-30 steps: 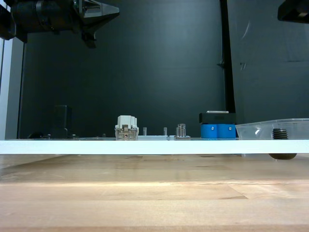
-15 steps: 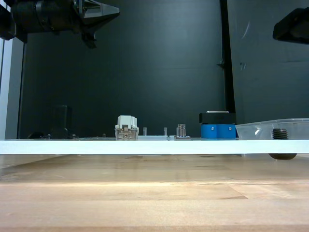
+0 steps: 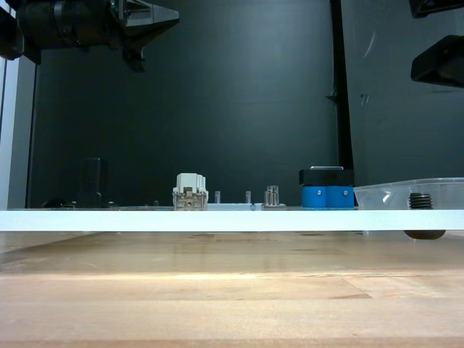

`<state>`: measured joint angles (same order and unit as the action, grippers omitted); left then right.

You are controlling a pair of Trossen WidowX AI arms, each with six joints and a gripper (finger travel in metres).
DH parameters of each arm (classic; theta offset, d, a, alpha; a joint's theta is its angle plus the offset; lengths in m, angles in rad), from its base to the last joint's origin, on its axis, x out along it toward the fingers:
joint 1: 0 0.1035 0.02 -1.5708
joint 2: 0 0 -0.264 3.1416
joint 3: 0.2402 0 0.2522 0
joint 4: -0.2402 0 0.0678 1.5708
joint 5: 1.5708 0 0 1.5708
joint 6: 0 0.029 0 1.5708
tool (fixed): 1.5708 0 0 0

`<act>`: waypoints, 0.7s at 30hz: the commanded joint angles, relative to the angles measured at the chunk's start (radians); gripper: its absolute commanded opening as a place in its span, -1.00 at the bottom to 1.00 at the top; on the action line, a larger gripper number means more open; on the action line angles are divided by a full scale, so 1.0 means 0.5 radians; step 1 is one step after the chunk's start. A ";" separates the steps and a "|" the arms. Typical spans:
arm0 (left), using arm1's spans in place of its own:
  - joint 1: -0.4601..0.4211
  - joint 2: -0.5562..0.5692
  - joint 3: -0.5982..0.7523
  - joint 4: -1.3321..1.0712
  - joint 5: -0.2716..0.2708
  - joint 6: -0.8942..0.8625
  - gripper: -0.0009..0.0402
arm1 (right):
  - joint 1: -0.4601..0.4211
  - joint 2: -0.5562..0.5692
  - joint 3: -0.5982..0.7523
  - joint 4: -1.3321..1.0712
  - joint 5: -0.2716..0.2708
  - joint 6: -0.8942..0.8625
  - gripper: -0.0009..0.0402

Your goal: Remove the RJ45 connector from the taskboard and place in the container

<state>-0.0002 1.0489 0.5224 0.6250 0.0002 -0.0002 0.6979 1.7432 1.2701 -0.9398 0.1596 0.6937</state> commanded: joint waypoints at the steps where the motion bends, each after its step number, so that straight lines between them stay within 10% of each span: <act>1: 0.000 0.001 0.001 0.000 0.000 0.000 -0.96 | 0.001 -0.001 -0.008 0.021 -0.011 -0.007 0.05; 21: 0.001 0.001 0.001 0.000 0.000 0.000 -0.96 | 0.002 -0.005 -0.024 0.038 -0.008 -0.013 -0.60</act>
<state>-0.0002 1.0489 0.5228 0.6250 -0.0002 -0.0002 0.6983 1.7405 1.2583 -0.9203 0.1566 0.6868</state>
